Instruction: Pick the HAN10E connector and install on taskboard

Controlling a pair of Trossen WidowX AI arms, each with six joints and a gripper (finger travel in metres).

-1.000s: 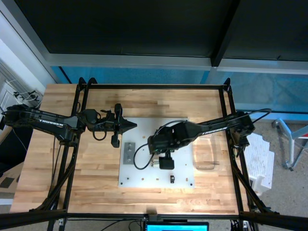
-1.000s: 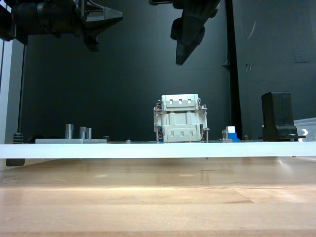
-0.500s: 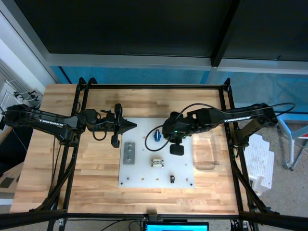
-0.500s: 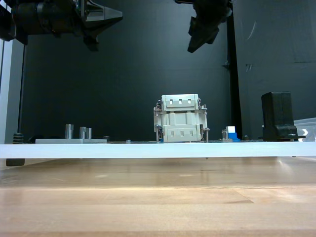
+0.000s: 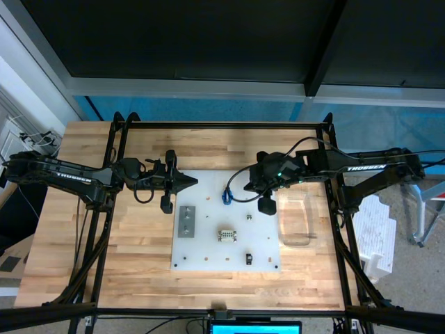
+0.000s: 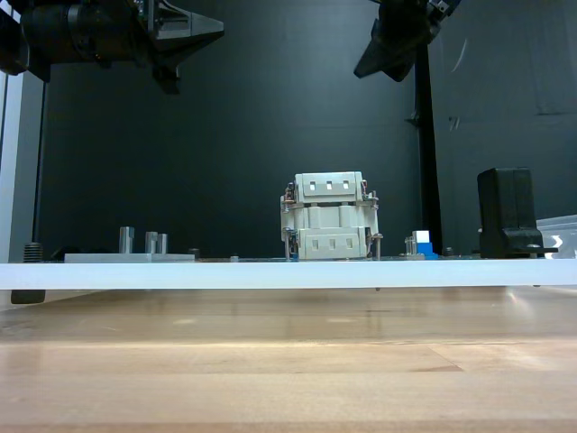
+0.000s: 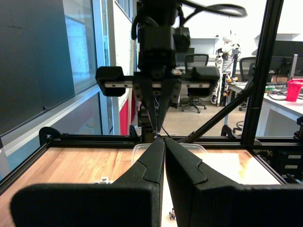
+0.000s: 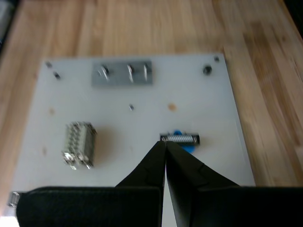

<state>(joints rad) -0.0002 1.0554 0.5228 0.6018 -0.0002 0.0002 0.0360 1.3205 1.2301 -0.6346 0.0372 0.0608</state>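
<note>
Currently on my screens, item by item.

1. Small beige-grey rectangular HAN10E connector [image 5: 226, 236]: stands upright on the large white rectangular taskboard [image 5: 208, 252], about mid-board and toward its near edge. In the low view I see it as two stacked beige tiers with thin metal clips at the sides. Neither claw touches it.
2. Flat grey metal block [image 5: 186, 220] with three short pegs: on the board, left of the connector and apart from it.
3. Small blue part [image 5: 226, 197]: on the board, beyond the connector.
4. Small black fitting [image 5: 249, 259]: close to the board's near edge, right of the connector.
5. Right claw [image 5: 268, 206]: fingers pressed together with nothing between them. It hangs high above the board's far right part, well apart from the connector.
6. Left claw [image 5: 192, 181]: fingers pressed together, empty, held high near the board's far left corner.
7. Clear plastic tray [image 5: 297, 223]: just beside the board's right edge.
8. Light wooden surface [image 5: 104, 243]: carries the board and the tray.
</note>
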